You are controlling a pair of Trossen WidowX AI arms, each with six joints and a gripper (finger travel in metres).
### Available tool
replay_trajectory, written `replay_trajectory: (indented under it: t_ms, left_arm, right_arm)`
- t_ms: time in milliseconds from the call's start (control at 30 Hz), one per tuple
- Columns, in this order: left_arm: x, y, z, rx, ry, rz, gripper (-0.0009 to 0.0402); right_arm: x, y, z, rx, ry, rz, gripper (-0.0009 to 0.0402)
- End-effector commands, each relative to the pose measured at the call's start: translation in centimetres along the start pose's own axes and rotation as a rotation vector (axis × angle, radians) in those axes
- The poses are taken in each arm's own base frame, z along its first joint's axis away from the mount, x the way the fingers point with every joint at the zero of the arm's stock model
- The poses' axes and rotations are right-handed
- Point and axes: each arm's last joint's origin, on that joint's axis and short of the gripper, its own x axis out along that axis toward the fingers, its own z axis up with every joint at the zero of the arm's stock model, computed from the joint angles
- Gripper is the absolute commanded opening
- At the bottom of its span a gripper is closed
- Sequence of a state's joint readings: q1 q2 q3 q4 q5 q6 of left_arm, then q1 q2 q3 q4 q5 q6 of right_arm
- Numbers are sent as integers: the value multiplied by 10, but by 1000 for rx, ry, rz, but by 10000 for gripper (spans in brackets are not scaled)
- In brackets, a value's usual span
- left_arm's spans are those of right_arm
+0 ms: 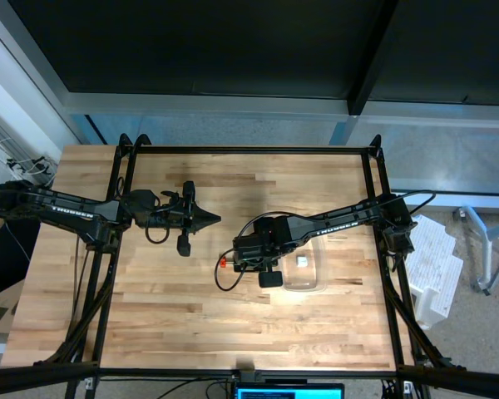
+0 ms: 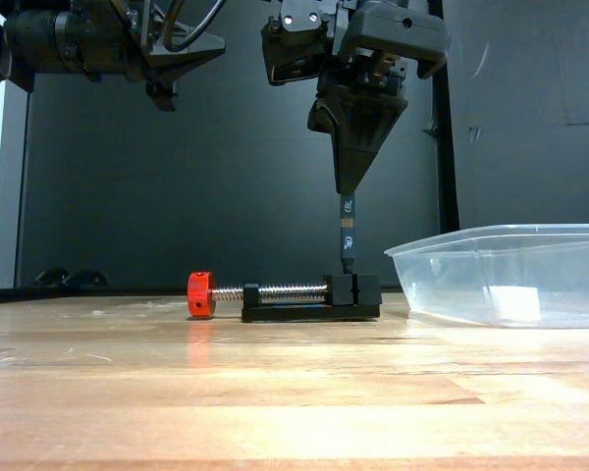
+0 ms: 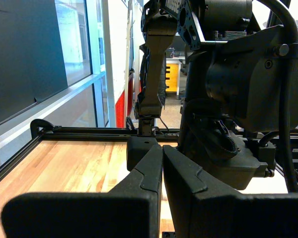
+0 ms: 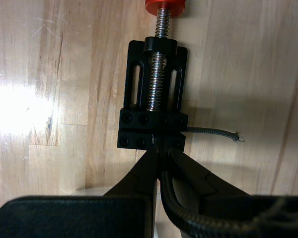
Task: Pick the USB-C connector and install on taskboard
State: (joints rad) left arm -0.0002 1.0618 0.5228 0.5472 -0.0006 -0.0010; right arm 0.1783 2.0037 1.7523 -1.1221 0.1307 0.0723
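Right gripper (image 2: 346,188), above the taskboard (image 1: 223,263), is covering most of it in the high view; only the knob end is showing. Its fingers are hiding how the USB-C connector (image 2: 348,235) is seating. Left gripper (image 3: 161,147), raised at table left, is being cropped by the frame edge. Clear tray (image 2: 491,245) is running off the low view's right edge.

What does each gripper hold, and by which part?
Right gripper, over the taskboard, pinches the USB-C connector by its top. Left gripper, raised at left, holds nothing.
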Motion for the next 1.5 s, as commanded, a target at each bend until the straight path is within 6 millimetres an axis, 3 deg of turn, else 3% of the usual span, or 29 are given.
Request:
replay_trajectory:
  t_ms: [33, 733, 1500]
  left_arm:
    - [0, 0, 0, 0, 0, 0, 0]
    - [0, 0, 0, 0, 0, 0, 0]
    - [0, 0, 0, 0, 0, 0, 0]
  right_arm:
    - [-1, 0, 0, 0, -2, 1, 0]
    - [-9, -1, -1, 5, -23, 6, 0]
    - [-5, 0, -2, 2, -13, 19, 0]
